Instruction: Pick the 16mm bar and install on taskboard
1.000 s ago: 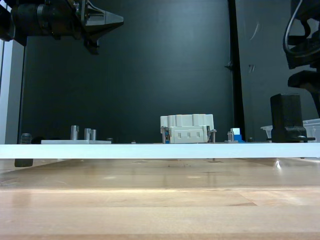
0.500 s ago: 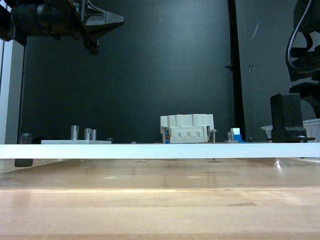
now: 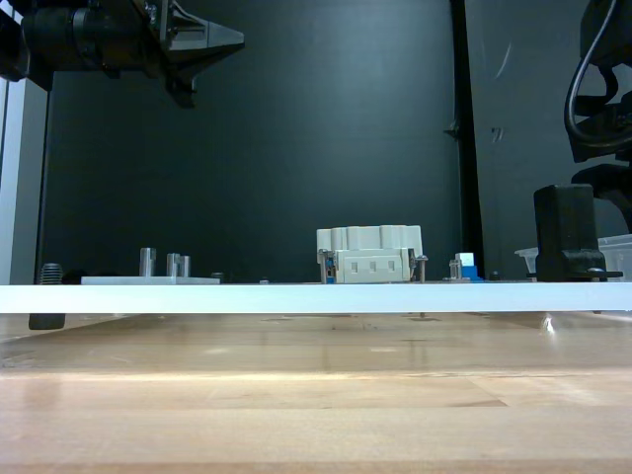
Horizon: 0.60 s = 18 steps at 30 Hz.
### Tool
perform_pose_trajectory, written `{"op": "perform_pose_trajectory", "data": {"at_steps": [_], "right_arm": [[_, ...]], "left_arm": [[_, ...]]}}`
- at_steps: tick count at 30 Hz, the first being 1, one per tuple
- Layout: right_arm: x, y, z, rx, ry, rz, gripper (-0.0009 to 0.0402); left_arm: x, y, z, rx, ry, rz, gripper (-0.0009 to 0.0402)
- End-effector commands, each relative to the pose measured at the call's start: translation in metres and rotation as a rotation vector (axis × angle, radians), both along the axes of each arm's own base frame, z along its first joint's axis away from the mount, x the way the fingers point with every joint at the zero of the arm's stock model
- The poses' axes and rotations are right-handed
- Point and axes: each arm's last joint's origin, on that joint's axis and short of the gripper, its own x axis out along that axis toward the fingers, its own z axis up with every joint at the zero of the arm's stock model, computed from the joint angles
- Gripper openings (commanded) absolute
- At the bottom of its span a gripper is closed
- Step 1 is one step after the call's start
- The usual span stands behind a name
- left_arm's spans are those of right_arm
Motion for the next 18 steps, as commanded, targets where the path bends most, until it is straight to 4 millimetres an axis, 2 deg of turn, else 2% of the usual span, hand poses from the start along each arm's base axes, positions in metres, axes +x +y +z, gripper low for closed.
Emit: {"op": "perform_pose_trajectory", "data": {"at_steps": [1, 18], "right_arm": [[0.0, -0.0003, 0.0002, -0.006, -0.001, -0.001, 0.0133], [-0.0005, -0.001, 0.0001, -0.025, 0.0, 0.007, 0.0028]], "left_arm": [[0.0, 0.0001, 0.0, 0.0, 0.0, 0.0, 0.0], [0.0, 0.0001, 0.0, 0.0, 0.0, 0.0, 0.0]]}}
